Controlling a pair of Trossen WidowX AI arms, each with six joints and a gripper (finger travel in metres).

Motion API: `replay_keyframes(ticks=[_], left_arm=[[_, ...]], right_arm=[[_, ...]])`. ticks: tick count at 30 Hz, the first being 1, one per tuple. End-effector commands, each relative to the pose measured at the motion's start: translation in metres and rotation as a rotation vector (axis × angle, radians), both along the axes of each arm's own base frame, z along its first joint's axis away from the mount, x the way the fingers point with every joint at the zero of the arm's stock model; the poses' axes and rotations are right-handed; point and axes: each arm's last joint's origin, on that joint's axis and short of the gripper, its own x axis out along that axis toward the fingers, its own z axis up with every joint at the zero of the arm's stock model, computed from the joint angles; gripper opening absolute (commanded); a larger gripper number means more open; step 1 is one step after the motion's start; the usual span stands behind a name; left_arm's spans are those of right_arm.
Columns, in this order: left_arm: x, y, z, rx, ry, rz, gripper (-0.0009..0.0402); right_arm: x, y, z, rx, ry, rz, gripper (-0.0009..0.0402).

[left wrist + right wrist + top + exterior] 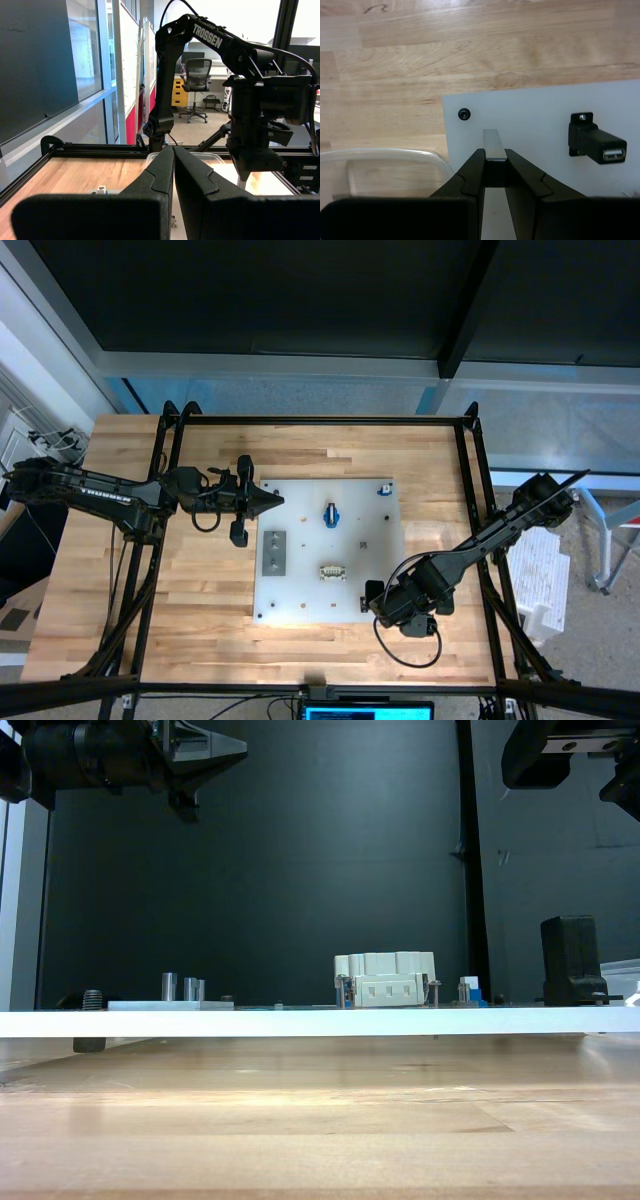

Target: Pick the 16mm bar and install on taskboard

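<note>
My right gripper (pixel 495 161) is shut on the 16mm bar (pixel 491 144), a short grey metal rod that sticks out past the fingertips. It hangs over the near right corner of the taskboard (pixel 535 115), a white plate, close to a small black screw hole (pixel 464 114). In the high view the right gripper (pixel 376 601) sits at that same corner of the taskboard (pixel 300 600). My left gripper (pixel 276 498) is shut on nothing and hovers above the board's far left edge; its fingers (pixel 165 167) are pressed together.
The board carries a grey two-hole block (pixel 273 552), a blue part (pixel 331 512), a silver connector (pixel 332 572) and a black block-shaped fitting (pixel 596 143). A clear plastic tray (pixel 385 156) lies on the wooden table (pixel 150 580) beside the board's corner. Black frame rails (pixel 320 421) surround the table.
</note>
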Motion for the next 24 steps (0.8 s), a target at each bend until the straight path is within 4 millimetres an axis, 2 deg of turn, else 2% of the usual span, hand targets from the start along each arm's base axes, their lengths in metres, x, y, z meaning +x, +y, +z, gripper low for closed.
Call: replay_keyframes(ticks=[1,24], left_arm=[[0.0001,0.0001,0.0,0.0,0.0,0.0,0.0],[0.0001,0.0001,0.0,0.0,0.0,0.0,0.0]], right_arm=[[0.0005,0.0004,-0.0025,-0.007,0.006,0.016,0.0],[0.0094,0.0044,-0.0096,-0.053,0.018,0.021,0.0]])
